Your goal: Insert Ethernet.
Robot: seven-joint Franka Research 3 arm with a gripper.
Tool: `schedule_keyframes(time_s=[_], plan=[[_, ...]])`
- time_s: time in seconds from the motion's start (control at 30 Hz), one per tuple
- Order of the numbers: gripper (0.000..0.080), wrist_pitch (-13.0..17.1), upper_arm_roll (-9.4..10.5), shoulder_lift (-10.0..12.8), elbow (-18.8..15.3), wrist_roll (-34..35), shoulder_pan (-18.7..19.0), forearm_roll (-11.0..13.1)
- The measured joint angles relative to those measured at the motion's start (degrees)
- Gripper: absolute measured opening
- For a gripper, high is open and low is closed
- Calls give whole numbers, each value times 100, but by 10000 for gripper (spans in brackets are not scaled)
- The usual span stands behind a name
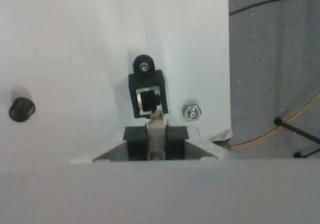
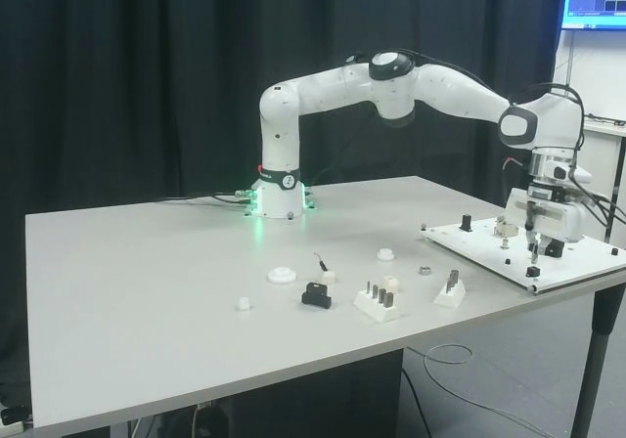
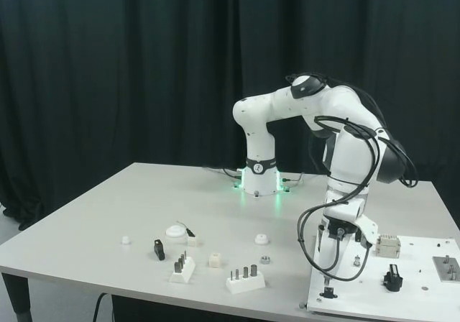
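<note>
The Ethernet plug (image 1: 156, 134) stands upright, its long axis vertical, its tip pointing down at the black socket (image 1: 148, 97) on the white board (image 1: 75, 59). The socket is near the board's edge, with a nut (image 1: 192, 112) beside it. The gripper (image 1: 156, 143) has its fingers clamped on the plug, whose tip is just at the socket opening.
</note>
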Motion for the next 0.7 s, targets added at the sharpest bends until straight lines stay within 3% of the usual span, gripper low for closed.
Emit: schedule_keyframes(time_s=[0.7], plan=[[72,-2,256,0,203,0,-197,-82]])
